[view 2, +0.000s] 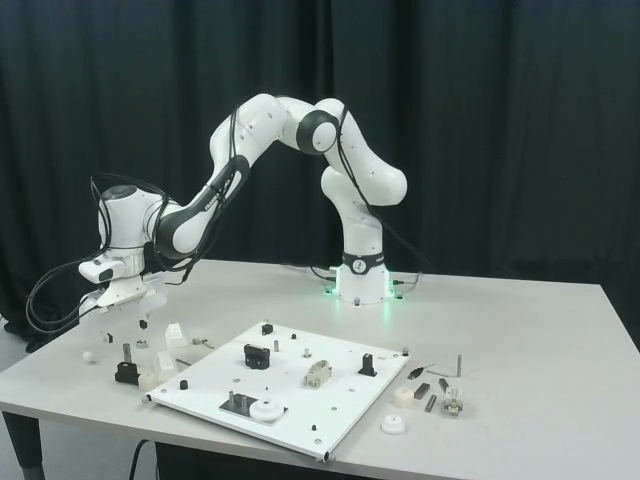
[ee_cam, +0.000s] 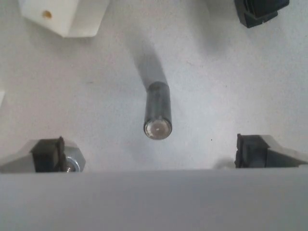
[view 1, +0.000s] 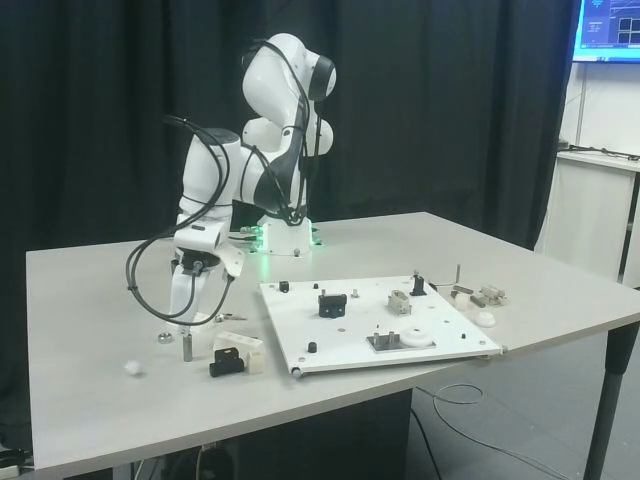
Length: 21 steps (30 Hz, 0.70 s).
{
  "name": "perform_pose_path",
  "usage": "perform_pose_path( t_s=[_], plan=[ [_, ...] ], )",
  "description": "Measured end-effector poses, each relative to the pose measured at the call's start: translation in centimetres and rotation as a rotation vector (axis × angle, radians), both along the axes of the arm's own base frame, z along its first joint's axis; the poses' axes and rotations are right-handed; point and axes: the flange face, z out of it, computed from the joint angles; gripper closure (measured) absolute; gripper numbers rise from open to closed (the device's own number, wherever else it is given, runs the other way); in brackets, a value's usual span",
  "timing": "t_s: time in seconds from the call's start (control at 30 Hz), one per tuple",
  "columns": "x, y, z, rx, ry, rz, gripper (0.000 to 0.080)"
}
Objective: Remove large gear.
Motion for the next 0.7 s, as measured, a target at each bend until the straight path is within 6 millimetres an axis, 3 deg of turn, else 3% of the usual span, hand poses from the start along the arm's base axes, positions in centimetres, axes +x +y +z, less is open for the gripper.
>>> perform_pose_path(
  t_s=[0.1,0.13,0.7],
  plan=[
    [0.01,0.03,0.05,0.000,-0.001,0.000,0.0109],
    [0.01,0.05,0.06,0.000,-0.001,0.000,0.0009],
    [-0.21,0.32,0.36,0.005,-0.002,0.001,0.0003]
  ],
)
